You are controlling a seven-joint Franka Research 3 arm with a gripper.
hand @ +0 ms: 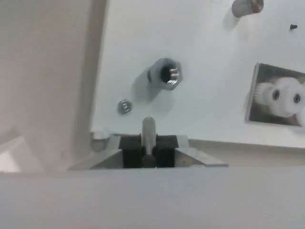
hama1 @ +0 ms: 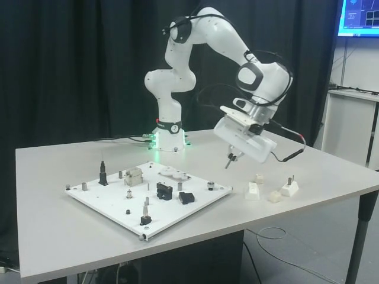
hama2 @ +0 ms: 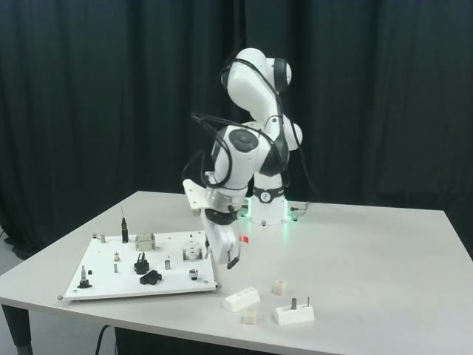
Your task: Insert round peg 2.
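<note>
My gripper (hand: 148, 153) is shut on a short grey round peg (hand: 148, 130), which sticks out past the black pads (hand: 131, 149). In the first room view the gripper (hama1: 230, 158) hangs tilted above the table, just off the right corner of the white board (hama1: 195, 204). In the second room view the gripper (hama2: 232, 262) is above the board's (hama2: 89, 292) right edge. Under the peg tip the wrist view shows the board's corner (hand: 200, 119), with a hex socket (hand: 166, 74) and a small nut (hand: 124, 107) a little ahead.
The board carries white gears (hand: 281, 95), a grey cylinder (hand: 245, 5), black parts (hama1: 164, 190) and several small posts. White part holders (hama1: 253, 190) (hama1: 289, 188) (hama2: 241, 299) (hama2: 293, 314) lie on the grey table to the right of the board. The arm's base (hama1: 169, 133) stands behind the board.
</note>
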